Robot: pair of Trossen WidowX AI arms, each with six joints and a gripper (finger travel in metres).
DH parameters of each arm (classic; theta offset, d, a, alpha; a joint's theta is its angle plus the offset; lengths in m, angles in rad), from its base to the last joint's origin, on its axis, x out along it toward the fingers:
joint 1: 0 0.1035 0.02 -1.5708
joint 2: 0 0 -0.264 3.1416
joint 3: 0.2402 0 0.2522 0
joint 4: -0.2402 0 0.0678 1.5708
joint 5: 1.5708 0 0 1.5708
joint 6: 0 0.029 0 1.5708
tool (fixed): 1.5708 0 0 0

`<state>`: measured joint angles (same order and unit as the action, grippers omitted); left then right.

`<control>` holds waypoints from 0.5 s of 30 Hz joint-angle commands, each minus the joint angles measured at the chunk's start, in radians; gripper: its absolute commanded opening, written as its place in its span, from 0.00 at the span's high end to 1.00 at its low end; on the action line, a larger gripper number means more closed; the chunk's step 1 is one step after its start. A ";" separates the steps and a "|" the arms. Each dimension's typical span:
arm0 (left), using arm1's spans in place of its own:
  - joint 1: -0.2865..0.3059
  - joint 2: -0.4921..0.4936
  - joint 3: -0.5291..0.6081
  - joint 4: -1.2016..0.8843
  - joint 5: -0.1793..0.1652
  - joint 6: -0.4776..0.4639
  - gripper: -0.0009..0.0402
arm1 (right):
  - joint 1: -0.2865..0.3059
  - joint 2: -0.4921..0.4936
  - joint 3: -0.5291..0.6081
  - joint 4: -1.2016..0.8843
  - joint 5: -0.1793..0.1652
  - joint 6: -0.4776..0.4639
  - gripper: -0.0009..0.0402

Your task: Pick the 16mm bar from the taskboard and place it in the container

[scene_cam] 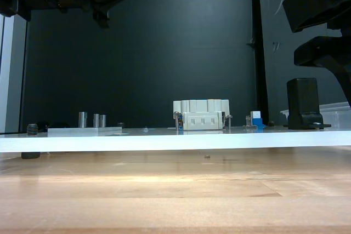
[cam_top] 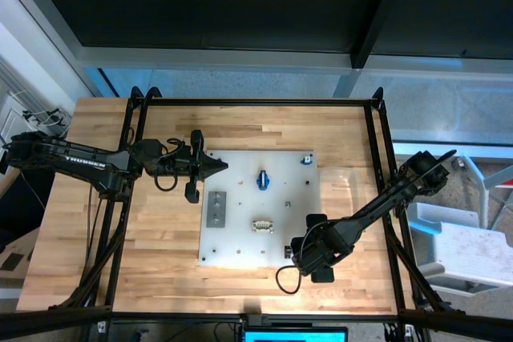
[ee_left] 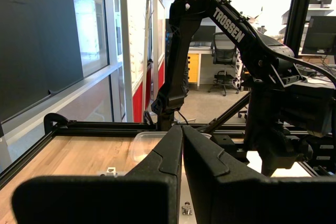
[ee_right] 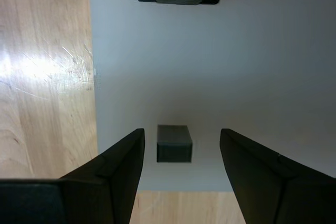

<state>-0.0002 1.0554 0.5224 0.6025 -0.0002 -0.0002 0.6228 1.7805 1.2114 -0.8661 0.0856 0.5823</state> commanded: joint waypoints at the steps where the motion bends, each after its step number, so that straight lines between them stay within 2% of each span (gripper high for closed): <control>1: 0.000 0.000 0.000 0.000 0.000 0.000 0.98 | 0.000 0.000 0.000 0.001 0.000 0.001 0.54; 15: 0.000 0.000 0.000 0.000 0.000 0.000 0.98 | -0.001 0.000 0.000 0.005 -0.001 0.001 0.77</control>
<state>-0.0002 1.0554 0.5228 0.6025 -0.0002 -0.0006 0.6224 1.7805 1.2114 -0.8581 0.0826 0.5831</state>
